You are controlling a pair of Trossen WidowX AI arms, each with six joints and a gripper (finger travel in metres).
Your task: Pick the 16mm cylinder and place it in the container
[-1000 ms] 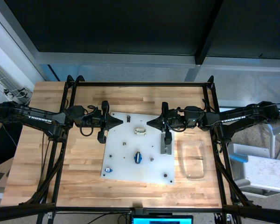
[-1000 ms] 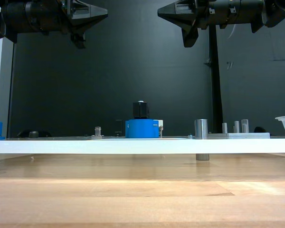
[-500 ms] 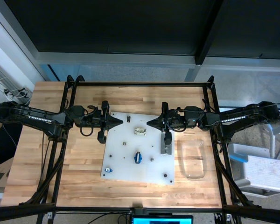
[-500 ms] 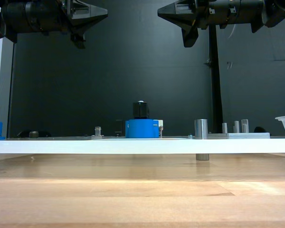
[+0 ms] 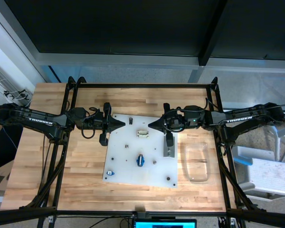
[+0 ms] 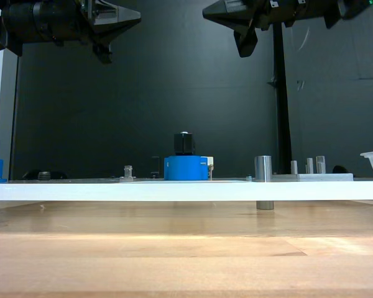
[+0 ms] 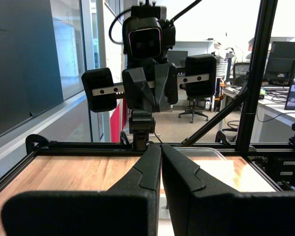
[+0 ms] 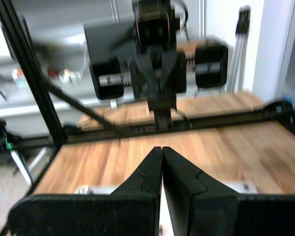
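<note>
1. The left end effector (image 5: 124,123) hangs high over the left edge of the white board (image 5: 133,175), left of centre in the high view. Its wrist view shows the fingers pressed together, holding nothing.
2. The right end effector (image 5: 149,125) hovers well above the far part of the board, just right of centre. Its fingers are also together and empty.
3. The 16mm cylinder (image 5: 154,161) stands upright on the board with neither arm near it. It sits just right of the blue-and-black part (image 5: 140,160) and below-left of the grey block (image 5: 169,151).
4. The container (image 5: 195,164) lies on the table just off the board's right edge, lower right of centre, with nothing in it.
5. Likely risk: a second small peg (image 5: 127,146) stands to the upper left of the blue-and-black part. It looks much like the cylinder from above, so it could be taken by mistake.
6. Likely risk: if the fingers do not part before the descent, they would land on the cylinder's top or knock it over.
7. Likely risk: the blue-and-black part is close by, so a spread finger could strike it.
8. Likely risk: the smooth metal may slip from a shallow pinch. If released from too high, it could bounce out of the container or shift it.
</note>
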